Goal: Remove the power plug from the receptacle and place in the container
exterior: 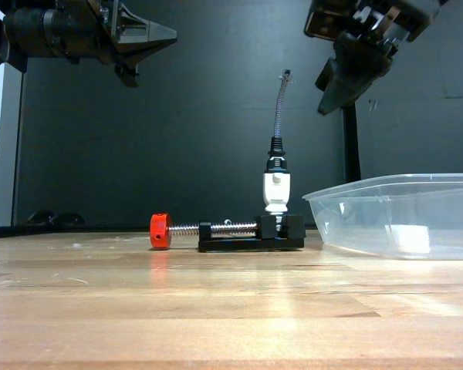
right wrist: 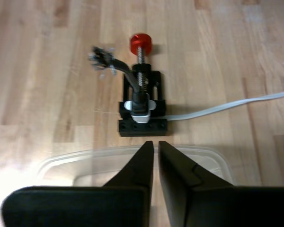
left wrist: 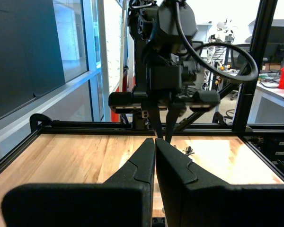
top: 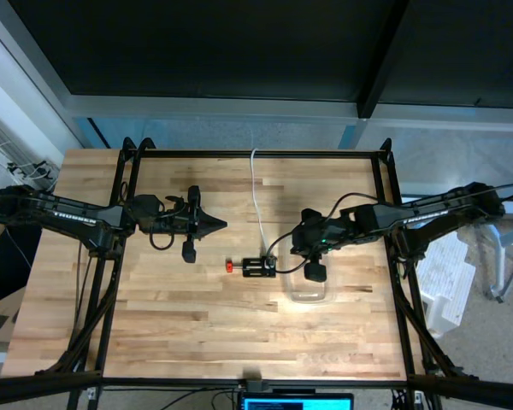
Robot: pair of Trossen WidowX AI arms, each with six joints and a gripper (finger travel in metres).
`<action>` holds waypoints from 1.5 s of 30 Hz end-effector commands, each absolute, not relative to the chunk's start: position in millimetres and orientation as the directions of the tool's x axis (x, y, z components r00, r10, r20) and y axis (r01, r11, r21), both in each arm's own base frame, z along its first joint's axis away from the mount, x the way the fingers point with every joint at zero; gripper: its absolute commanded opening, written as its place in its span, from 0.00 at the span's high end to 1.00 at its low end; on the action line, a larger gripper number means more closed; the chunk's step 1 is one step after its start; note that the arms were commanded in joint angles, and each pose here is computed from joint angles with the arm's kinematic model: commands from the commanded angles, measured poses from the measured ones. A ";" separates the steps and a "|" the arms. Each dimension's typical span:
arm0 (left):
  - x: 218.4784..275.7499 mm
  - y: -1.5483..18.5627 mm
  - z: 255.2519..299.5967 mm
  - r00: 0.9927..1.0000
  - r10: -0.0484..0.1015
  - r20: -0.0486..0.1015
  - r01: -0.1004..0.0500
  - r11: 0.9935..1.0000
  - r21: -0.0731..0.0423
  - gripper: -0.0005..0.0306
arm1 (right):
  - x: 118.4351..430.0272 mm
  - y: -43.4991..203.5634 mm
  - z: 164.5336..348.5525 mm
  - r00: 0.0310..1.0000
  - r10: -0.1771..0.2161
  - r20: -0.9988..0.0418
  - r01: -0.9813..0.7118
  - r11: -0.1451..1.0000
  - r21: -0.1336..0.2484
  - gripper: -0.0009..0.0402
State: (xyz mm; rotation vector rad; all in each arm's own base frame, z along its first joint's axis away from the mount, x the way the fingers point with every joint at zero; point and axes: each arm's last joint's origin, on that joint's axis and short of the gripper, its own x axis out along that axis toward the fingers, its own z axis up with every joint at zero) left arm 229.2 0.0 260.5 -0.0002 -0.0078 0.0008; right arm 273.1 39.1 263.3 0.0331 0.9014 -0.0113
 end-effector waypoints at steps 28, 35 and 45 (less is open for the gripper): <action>229.2 0.1 260.5 1.000 0.001 0.008 -0.001 1.000 0.000 0.98 | 348.0 50.7 235.0 0.476 -0.066 -0.877 0.059 0.997 -0.043 0.41; 229.2 0.0 260.5 1.000 0.000 0.008 0.000 1.000 0.000 0.98 | 352.3 52.3 228.4 0.467 -0.066 -0.882 0.056 0.997 -0.045 0.41; 229.2 0.0 260.5 1.000 0.000 0.008 0.000 1.000 0.000 0.98 | 354.9 54.9 222.6 0.463 -0.064 -0.884 0.050 0.998 -0.045 0.48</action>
